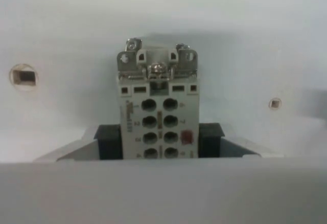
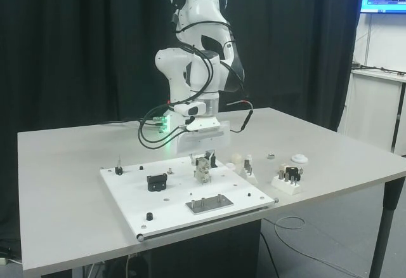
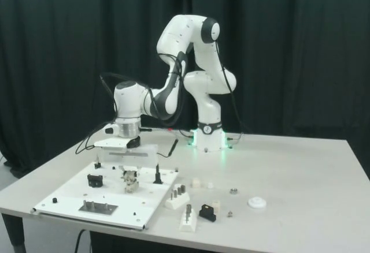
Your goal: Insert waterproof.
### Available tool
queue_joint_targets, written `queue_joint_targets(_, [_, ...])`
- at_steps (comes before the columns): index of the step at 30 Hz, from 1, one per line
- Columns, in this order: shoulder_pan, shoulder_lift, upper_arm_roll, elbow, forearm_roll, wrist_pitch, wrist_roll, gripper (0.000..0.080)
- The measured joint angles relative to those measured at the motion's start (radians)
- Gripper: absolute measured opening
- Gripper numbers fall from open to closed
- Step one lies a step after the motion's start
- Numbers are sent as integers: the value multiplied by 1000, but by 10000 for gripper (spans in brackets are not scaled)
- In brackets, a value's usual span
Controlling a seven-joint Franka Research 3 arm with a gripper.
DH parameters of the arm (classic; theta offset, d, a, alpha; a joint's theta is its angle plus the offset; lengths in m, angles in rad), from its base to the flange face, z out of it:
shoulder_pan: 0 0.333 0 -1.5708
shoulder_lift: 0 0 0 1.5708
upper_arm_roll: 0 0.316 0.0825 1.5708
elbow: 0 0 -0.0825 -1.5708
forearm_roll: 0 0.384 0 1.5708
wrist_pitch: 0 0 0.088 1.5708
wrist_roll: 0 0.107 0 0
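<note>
Right up close in the wrist view you've got the gripper [image 1: 159, 144], black fingers [image 1: 108, 141] on either side of the connector [image 1: 158, 109], so it's pinched between the jaws and they're closed on it. It's a white block with two columns of round holes down its face and a metal clamp with screws at the far end, sticking out past the fingertips.

Under it is the white board [image 1: 245, 45], which has a couple of small holes in it, one on each side of the connector.

From the room views, the white arm [image 3: 173, 62] bends down from its base near the back edge of the grey table [image 3: 300, 172], and the connector [image 2: 203, 167] hangs near the middle of the board [image 2: 127, 195], which lies along the front edge of the table. Can't tell if it's touching the board or just above it.

Also on the board: a black block [image 2: 156, 181] toward one side, and a grey metal plate [image 2: 209, 204] with pegs near the board's front edge. Off the board, white holders [image 2: 287, 180] with pins sit on the table.
</note>
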Motion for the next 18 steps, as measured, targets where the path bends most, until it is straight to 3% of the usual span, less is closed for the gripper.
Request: queue_joint_targets(18, [4,-25,0,-38,-1,16,-19,310])
